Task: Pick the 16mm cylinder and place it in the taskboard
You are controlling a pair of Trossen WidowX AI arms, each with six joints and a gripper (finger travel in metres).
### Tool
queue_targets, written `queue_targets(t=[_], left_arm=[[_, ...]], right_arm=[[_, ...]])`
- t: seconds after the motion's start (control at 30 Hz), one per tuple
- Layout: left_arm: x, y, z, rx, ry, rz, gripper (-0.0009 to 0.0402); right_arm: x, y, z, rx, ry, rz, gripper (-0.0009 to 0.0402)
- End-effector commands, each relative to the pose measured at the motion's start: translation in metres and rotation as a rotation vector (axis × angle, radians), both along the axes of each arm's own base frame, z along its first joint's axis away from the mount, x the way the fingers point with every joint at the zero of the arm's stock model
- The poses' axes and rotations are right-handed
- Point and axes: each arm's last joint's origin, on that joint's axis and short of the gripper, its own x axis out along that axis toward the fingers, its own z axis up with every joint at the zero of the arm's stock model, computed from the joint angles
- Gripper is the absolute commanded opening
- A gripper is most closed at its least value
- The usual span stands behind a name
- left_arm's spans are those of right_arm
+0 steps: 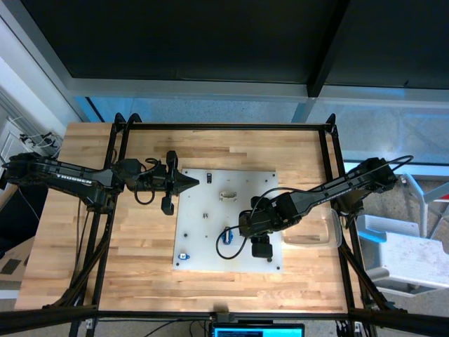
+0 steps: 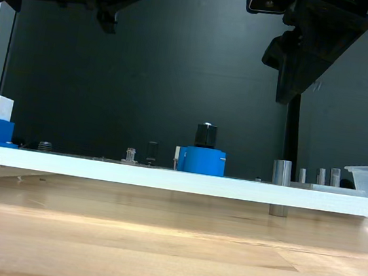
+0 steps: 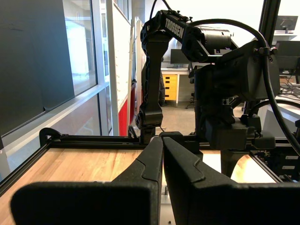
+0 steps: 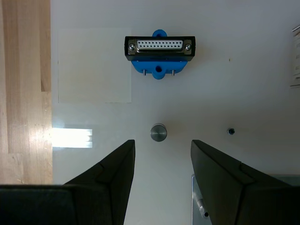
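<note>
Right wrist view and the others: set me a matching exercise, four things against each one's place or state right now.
1. 16mm cylinder
2. right gripper
3. left gripper
4. clear plastic tray

A. jaws shut, raised over the taskboard's left edge
B. upright on the taskboard
C. beside the taskboard's right edge
D. jaws open, above the cylinder

Pairs: 1-B, 2-D, 3-A, 4-C.

1 taskboard [image 1: 210, 242], 1 16mm cylinder [image 4: 158, 132], 1 tray [image 1: 338, 233], 2 grippers: left gripper [image 1: 196, 181], right gripper [image 4: 161, 145]

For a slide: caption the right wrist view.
Open right end effector over the 16mm cylinder upright on the taskboard; shut left end effector at its left edge.
</note>
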Motion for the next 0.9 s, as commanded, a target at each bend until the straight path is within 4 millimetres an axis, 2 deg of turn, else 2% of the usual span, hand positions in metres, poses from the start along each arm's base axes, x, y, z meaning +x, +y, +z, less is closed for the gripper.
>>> queue_targets(t=[0.03, 0.9], left_arm=[[0.0001, 0.0000, 0.0001, 0.000, 0.000, 0.000, 0.0000], [0.0001, 0.0000, 0.0000, 0.000, 0.000, 0.000, 0.0000]], right_arm=[[0.0004, 0.0001, 0.0002, 0.002, -0.004, 0.000, 0.0165], [0.0014, 0.0005, 0.0006, 0.006, -0.015, 0.000, 0.0165]])
